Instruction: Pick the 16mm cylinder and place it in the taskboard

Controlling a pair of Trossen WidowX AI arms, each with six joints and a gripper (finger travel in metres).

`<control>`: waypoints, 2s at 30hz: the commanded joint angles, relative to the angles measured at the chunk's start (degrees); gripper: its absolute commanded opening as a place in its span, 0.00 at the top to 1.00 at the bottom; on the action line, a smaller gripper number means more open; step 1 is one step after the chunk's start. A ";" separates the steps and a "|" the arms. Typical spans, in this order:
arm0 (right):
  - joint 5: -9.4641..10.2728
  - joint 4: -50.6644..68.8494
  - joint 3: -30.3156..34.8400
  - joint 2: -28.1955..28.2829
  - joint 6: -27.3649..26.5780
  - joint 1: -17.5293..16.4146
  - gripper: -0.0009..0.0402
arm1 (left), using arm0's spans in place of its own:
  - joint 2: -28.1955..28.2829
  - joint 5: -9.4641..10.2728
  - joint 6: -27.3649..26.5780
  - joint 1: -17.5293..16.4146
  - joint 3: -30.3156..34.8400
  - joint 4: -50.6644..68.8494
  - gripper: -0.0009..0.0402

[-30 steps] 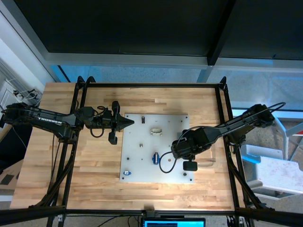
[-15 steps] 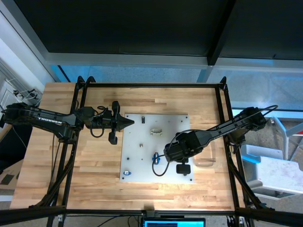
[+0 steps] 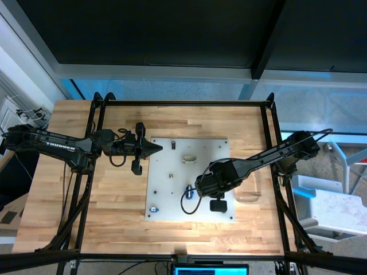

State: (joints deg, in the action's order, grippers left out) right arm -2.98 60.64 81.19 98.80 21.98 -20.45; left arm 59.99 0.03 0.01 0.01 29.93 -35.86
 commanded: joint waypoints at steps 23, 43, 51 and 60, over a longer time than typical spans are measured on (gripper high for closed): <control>0.04 -2.80 -0.09 2.95 -0.42 1.49 0.83 | 0.00 -0.02 0.00 -0.02 0.02 0.02 0.98; 0.02 -5.22 -0.26 5.20 0.04 1.44 0.83 | 0.00 -0.02 0.00 -0.02 0.02 0.02 0.98; 0.02 -5.60 -0.28 5.79 0.04 1.44 0.83 | 0.00 -0.02 0.00 0.00 0.02 -0.02 0.98; 0.04 -6.27 -1.31 5.77 0.22 1.44 0.83 | 0.00 -0.02 0.00 -0.02 0.02 0.00 0.98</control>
State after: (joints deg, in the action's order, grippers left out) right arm -2.92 54.50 80.01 104.62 22.20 -19.00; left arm 59.99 0.03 0.01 0.01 29.93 -35.88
